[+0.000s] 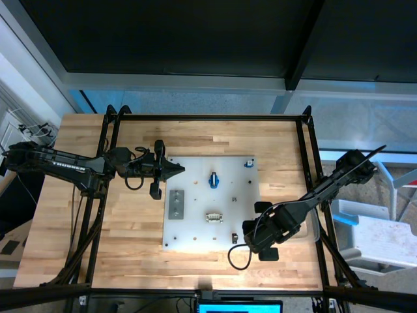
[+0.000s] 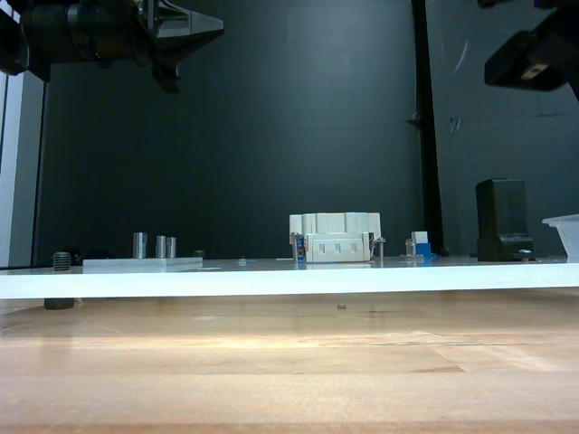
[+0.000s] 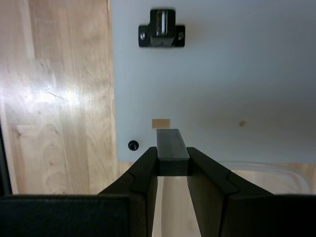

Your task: Pick the 16mm bar from the taskboard and place it in the container

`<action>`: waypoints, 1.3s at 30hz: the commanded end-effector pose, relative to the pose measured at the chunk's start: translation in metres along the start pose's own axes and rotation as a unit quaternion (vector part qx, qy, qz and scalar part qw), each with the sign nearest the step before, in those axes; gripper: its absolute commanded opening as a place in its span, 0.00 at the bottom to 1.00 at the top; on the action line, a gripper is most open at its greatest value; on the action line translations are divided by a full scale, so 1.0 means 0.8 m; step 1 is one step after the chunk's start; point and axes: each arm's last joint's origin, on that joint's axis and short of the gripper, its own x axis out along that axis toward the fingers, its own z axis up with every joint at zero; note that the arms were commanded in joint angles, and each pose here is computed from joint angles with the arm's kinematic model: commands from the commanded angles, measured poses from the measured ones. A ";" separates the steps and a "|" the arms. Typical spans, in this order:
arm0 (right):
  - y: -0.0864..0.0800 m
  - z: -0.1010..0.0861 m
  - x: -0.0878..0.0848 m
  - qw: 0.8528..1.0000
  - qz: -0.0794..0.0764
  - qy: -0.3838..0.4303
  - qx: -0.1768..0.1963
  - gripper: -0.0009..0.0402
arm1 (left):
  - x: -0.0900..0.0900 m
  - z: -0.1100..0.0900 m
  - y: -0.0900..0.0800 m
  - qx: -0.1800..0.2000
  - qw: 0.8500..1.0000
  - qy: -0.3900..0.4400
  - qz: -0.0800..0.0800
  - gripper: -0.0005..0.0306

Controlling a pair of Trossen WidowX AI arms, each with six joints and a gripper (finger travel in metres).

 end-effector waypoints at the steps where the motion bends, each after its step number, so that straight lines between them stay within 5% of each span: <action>1: -0.001 0.000 -0.013 1.000 0.007 -0.006 0.001 0.09 | 0.000 0.000 0.000 0.000 1.000 0.000 0.000 0.02; 12: -0.009 -0.007 -0.046 0.999 0.022 -0.030 0.003 0.09 | 0.000 0.000 0.000 0.000 1.000 0.000 0.000 0.02; 27: -0.012 -0.012 -0.045 1.000 0.010 -0.012 0.013 0.09 | 0.000 0.000 0.000 0.000 1.000 0.000 0.000 0.02; 39: -0.035 -0.049 -0.035 0.999 -0.001 0.006 0.052 0.09 | 0.000 0.000 0.000 0.000 1.000 0.000 0.000 0.02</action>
